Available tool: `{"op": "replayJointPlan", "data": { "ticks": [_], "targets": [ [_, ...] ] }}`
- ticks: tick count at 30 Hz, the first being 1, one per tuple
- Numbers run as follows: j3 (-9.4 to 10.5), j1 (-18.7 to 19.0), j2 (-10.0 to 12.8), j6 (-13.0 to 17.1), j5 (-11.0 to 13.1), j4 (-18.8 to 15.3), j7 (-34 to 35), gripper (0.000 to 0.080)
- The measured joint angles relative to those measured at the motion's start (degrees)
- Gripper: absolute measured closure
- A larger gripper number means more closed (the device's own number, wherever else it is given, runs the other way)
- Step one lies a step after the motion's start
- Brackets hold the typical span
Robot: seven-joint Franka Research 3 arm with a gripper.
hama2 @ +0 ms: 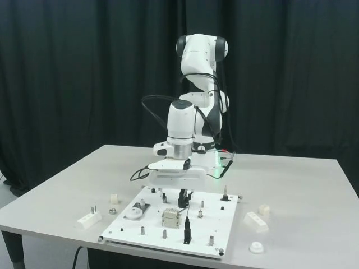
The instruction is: Pick round peg 2.
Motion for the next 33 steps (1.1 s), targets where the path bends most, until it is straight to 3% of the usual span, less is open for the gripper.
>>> {"op": "replayJointPlan", "data": {
  "ticks": [6, 25, 33],
  "targets": [
    [-0.13, -0.7, -0.5, 0.1, 1.5, -0.1, 0.4, 0.0003],
    [-0.58, -1.4, -2.8, -1.3, 1.5, -0.2, -1.4, 0.0003],
    [-0.9, -1.4, -3.4, -0.9, 1.5, -0.2, 1.4, 0.0003]
  ]
}}
